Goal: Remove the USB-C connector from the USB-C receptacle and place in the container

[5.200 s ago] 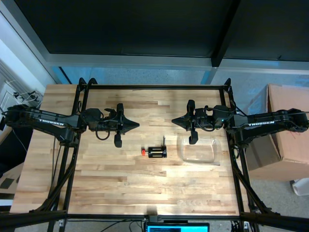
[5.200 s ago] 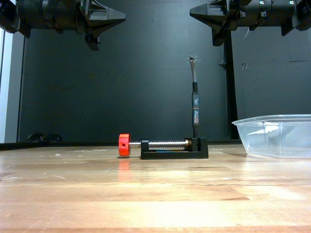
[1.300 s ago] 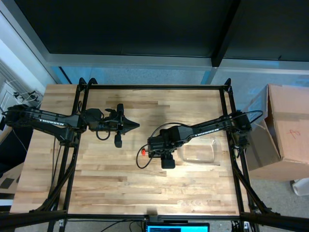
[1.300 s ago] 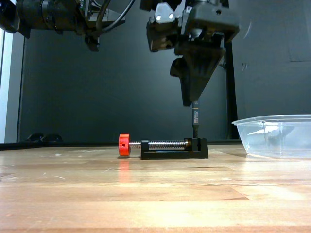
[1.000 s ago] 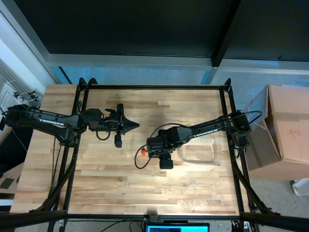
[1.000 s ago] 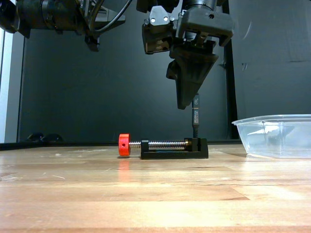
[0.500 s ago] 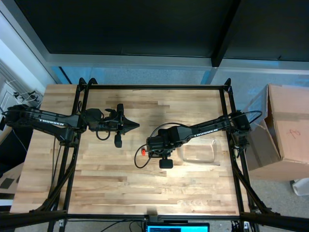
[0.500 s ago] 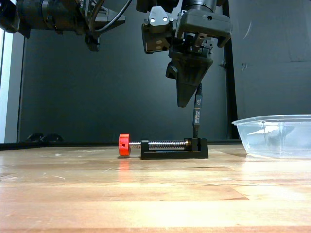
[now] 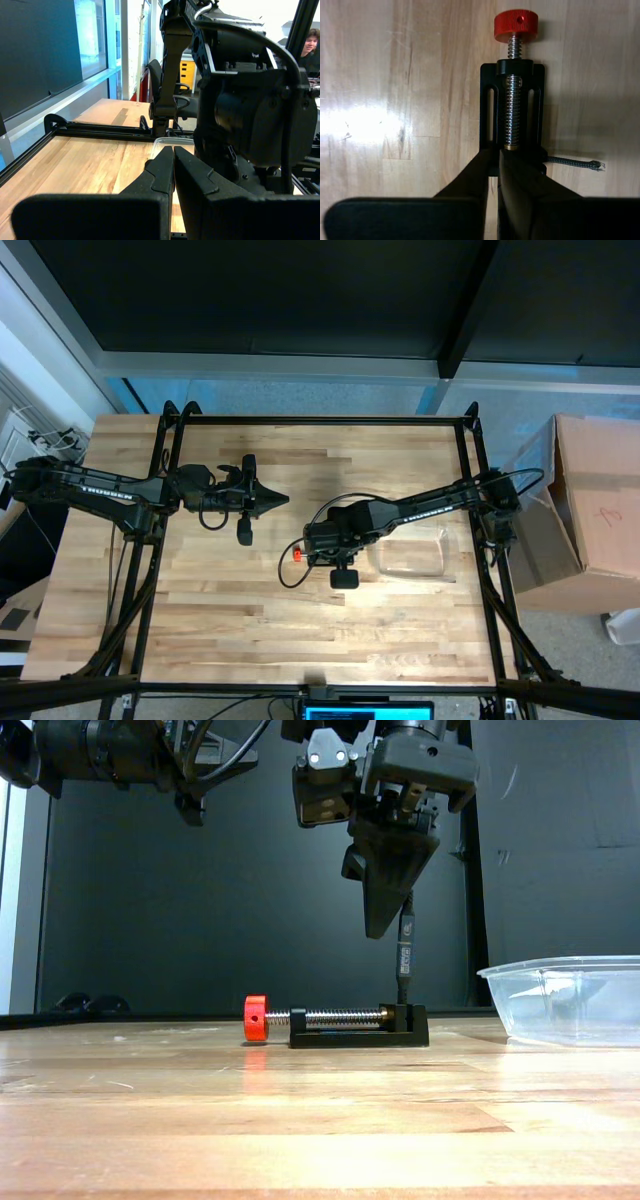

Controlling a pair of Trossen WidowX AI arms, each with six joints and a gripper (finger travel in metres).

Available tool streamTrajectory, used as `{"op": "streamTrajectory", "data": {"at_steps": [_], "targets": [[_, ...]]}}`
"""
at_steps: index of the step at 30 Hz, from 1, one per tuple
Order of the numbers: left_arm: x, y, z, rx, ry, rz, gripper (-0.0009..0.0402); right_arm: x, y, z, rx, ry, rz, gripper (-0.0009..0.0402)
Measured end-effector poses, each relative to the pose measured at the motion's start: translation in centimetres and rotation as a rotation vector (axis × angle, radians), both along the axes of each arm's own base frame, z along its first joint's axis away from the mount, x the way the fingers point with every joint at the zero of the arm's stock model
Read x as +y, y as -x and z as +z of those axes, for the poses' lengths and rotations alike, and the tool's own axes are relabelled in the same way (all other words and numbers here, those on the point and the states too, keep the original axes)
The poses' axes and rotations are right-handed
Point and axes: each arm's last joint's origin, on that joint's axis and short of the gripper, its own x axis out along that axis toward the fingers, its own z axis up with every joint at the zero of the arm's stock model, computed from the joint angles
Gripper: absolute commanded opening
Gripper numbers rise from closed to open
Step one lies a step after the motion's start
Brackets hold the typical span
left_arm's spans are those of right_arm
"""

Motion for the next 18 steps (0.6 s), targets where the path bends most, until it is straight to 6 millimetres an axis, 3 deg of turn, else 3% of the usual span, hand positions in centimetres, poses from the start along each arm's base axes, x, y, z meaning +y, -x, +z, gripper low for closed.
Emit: {"op": "streamTrajectory", "data": {"at_steps": [9,18], "targets": [[0.0,0.0,0.0,0.000,0.000,0.000,0.0000,-0.1,0.6,1.7,-0.051,-0.009,-0.008,0.0184],[0.0,0.0,0.0,0.000,0.000,0.000,0.0000,-0.3,2.7,4.3,-0.037,-0.007,-0.006,0.0212]]}}
